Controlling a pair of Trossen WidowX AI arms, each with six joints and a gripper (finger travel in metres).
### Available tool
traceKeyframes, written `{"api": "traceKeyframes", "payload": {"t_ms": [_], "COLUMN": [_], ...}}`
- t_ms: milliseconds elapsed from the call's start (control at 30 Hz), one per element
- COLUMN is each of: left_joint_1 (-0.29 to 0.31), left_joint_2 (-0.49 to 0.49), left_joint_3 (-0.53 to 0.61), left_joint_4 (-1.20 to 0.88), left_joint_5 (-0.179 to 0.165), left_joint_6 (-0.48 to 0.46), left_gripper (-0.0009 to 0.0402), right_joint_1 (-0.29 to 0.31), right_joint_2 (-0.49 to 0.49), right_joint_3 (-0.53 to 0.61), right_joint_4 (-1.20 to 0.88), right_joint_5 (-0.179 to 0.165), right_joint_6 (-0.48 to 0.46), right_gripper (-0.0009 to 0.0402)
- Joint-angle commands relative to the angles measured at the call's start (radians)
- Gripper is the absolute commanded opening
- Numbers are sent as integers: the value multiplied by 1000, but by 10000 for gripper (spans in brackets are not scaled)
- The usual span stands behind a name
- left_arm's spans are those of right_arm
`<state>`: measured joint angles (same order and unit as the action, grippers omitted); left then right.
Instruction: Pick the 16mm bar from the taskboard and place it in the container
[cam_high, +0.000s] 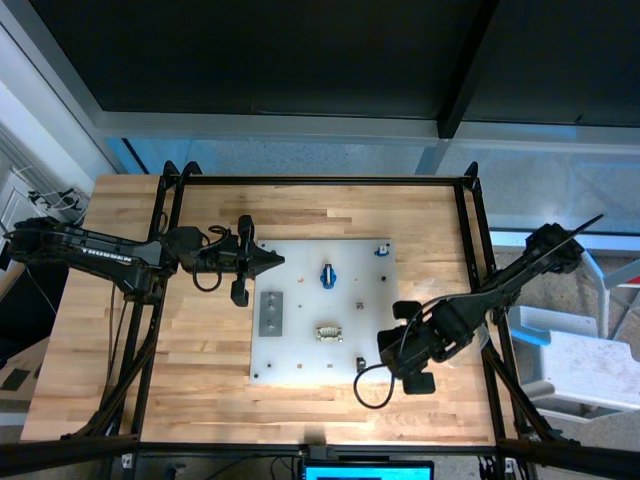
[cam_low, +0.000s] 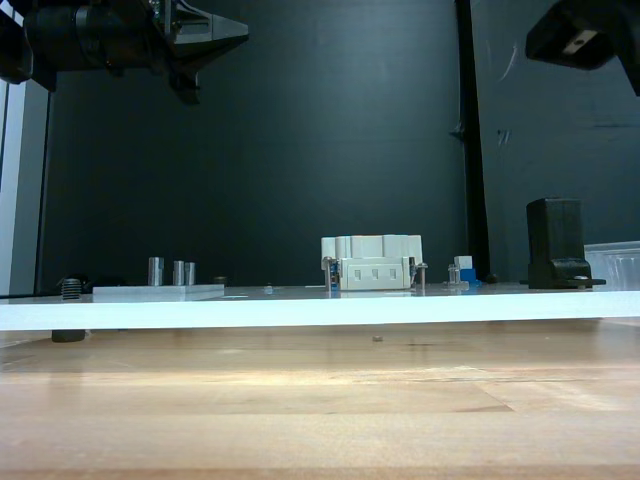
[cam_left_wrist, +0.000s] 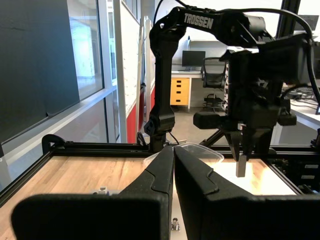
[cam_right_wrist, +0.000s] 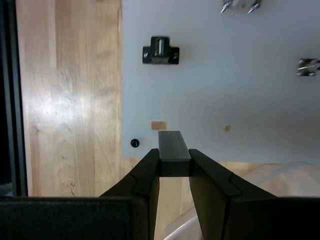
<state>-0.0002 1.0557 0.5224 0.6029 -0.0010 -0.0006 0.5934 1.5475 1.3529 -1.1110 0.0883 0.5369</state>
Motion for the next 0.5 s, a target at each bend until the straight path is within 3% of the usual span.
{"api": "traceKeyframes", "payload": {"t_ms": [33, 500], "left_joint_1": [0, 0], "left_joint_2": [0, 0], "left_joint_3": [0, 0], "left_joint_4": [0, 0], "left_joint_5": [0, 0], "left_joint_6": [0, 0], "left_gripper": [0, 0], "right_joint_1": [-9, -52], "right_joint_2": [-22, -69], "right_joint_3": [0, -27], "right_joint_4": [0, -32], "right_joint_5": [-1, 2], "right_joint_6": [-3, 16], "right_gripper": [29, 29]}}
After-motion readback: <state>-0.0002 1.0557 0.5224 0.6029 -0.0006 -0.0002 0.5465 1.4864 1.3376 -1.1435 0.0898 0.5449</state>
